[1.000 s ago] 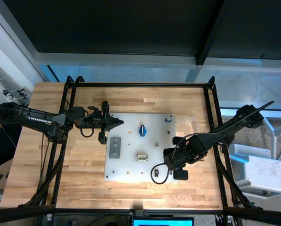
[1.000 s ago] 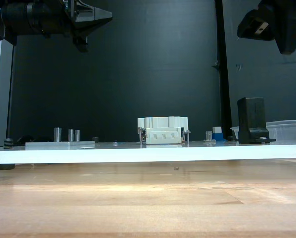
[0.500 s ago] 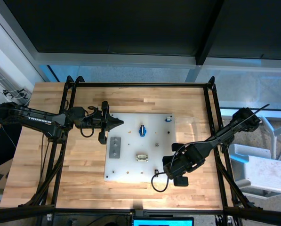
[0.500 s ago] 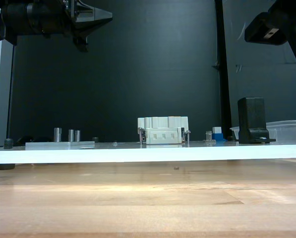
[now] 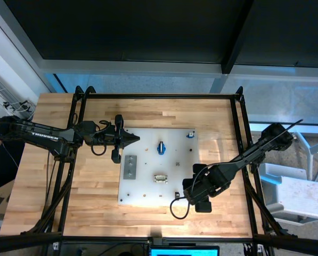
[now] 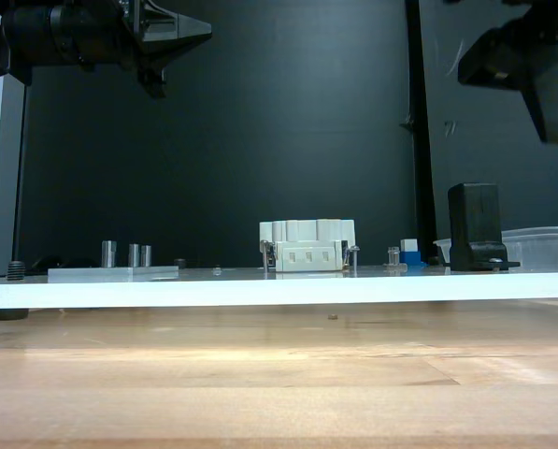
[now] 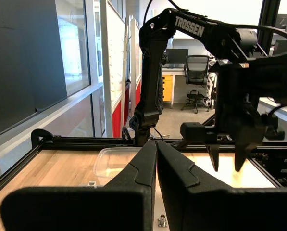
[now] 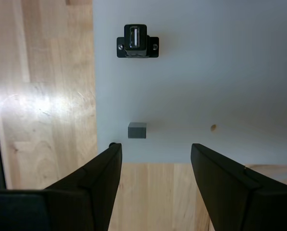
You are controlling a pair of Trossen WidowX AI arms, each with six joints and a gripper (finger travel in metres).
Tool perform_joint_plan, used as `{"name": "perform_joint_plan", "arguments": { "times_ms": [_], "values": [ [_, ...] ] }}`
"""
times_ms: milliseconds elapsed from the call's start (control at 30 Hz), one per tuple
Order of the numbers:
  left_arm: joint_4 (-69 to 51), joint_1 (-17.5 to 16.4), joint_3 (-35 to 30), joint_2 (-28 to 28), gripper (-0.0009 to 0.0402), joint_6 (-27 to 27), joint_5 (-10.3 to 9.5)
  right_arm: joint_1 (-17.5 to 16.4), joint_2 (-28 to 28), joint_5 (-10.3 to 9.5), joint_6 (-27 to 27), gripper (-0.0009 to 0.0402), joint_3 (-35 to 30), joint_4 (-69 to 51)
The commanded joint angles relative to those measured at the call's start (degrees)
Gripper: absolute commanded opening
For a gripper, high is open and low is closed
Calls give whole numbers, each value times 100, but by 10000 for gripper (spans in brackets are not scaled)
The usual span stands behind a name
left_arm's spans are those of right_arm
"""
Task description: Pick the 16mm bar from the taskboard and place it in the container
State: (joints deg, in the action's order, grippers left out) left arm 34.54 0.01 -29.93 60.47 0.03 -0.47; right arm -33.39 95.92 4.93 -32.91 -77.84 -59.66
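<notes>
The white taskboard [image 5: 148,189] lies mid-table. Its grey holed block [image 5: 130,166] holds three short metal bars, seen upright in the low view; the widest bar [image 6: 108,253] stands leftmost. I cannot tell which one is the 16mm bar. The clear container [image 5: 217,140] [image 6: 542,245] [image 7: 113,163] sits off the board's far right corner. My left gripper [image 5: 135,138] [image 6: 202,34] [image 7: 156,150] hovers shut and empty at the board's far left corner. My right gripper [image 5: 193,188] [image 7: 226,163] [image 8: 155,166] hangs open and empty above the board's near right corner, pointing down.
Other board fittings: a blue knob [image 5: 161,148], a white connector [image 5: 160,178] [image 6: 307,246], a black USB socket [image 5: 177,196] [image 6: 475,227] [image 8: 137,41] and a small grey square [image 8: 137,130]. A black frame [image 5: 159,96] rims the wooden table.
The right arm has swung toward the table's near edge and slightly left, turning its gripper down over the board's near right corner. The left arm has not moved.
</notes>
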Motion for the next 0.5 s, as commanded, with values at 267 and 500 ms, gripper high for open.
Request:
{"name": "perform_joint_plan", "arguments": {
  "times_ms": [267, 500],
  "values": [
    [0, 0, -2, 2, 0, -2, 2, -79, 280, 2, 31, 216, 2, 149],
    [0, 0, -2, 2, 0, -2, 2, -114, 431, 4, 33, 216, 4, 251]
  ]
}}
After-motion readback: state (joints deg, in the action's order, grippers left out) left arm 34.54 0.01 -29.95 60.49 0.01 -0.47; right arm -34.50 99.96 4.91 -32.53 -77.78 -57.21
